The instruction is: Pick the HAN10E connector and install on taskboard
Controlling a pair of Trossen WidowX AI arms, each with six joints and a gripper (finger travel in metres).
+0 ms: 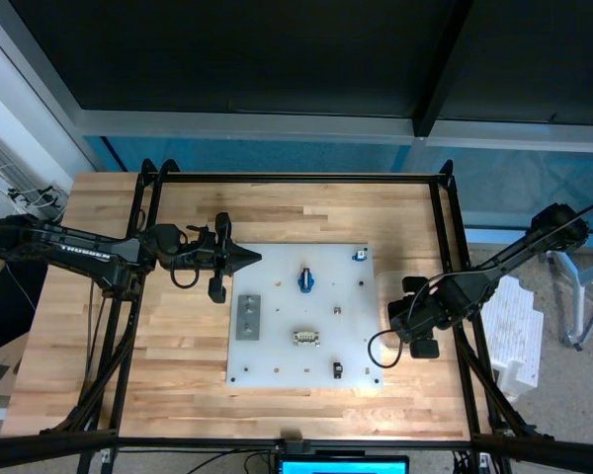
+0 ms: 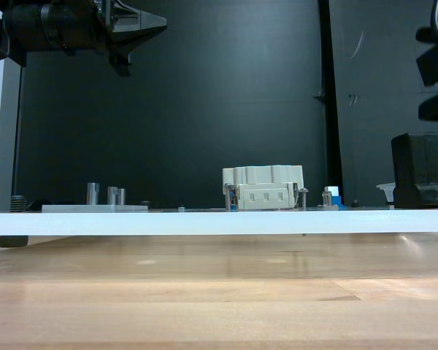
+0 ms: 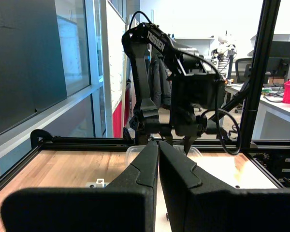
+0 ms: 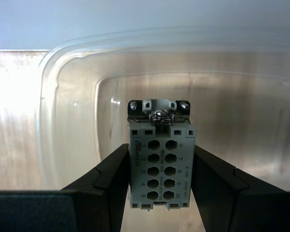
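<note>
My right gripper [image 4: 159,166] is shut on the HAN10E connector [image 4: 159,140], a beige-grey block with ten numbered holes and a silvery metal end, held over a clear plastic tray [image 4: 67,96]. In the high view the right gripper [image 1: 415,324] hangs just off the right edge of the white taskboard [image 1: 277,370]. A similar beige connector block [image 1: 306,338] [image 2: 263,188] sits on the board's middle. My left gripper [image 1: 249,257] [image 3: 158,162] is shut and empty, hovering high over the board's upper left corner.
On the board stand a grey metal block with two holes [image 1: 248,316], a blue part [image 1: 305,279], a small blue piece [image 1: 358,256] and a black part [image 1: 337,369] [image 2: 421,171]. A black frame [image 1: 445,247] rings the wooden table.
</note>
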